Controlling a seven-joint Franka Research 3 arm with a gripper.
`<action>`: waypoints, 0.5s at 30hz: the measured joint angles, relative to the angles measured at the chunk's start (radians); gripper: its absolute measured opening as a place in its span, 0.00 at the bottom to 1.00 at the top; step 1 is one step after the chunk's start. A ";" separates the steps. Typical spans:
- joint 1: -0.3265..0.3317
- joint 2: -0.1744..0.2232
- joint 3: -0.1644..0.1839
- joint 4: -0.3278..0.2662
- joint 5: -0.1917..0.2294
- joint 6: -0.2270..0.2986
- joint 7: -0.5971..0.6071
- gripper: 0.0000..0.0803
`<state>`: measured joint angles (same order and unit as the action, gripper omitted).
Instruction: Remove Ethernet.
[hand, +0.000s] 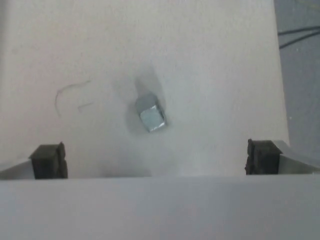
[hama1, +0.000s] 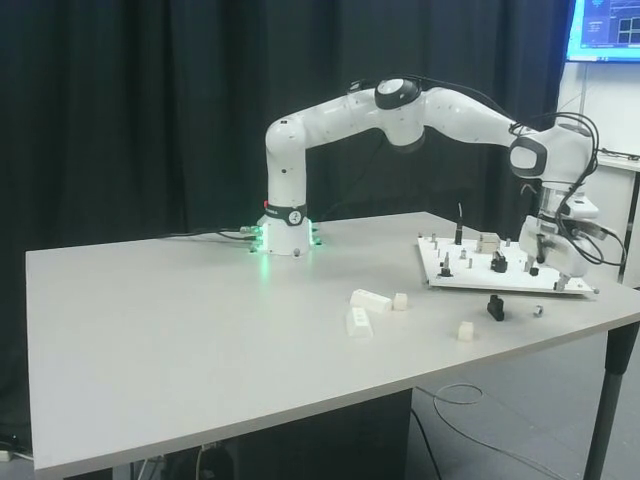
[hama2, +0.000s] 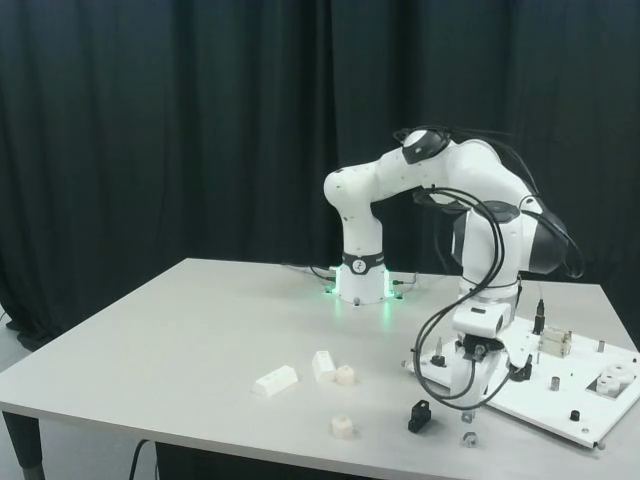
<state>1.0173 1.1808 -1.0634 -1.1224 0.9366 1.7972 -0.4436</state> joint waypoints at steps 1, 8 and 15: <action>0.003 0.000 -0.005 0.000 -0.001 -0.006 0.005 1.00; 0.021 0.000 -0.047 -0.006 -0.014 -0.071 0.020 1.00; 0.043 0.000 -0.084 -0.033 -0.037 -0.111 0.070 1.00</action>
<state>1.0599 1.1805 -1.1475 -1.1556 0.8995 1.6861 -0.3740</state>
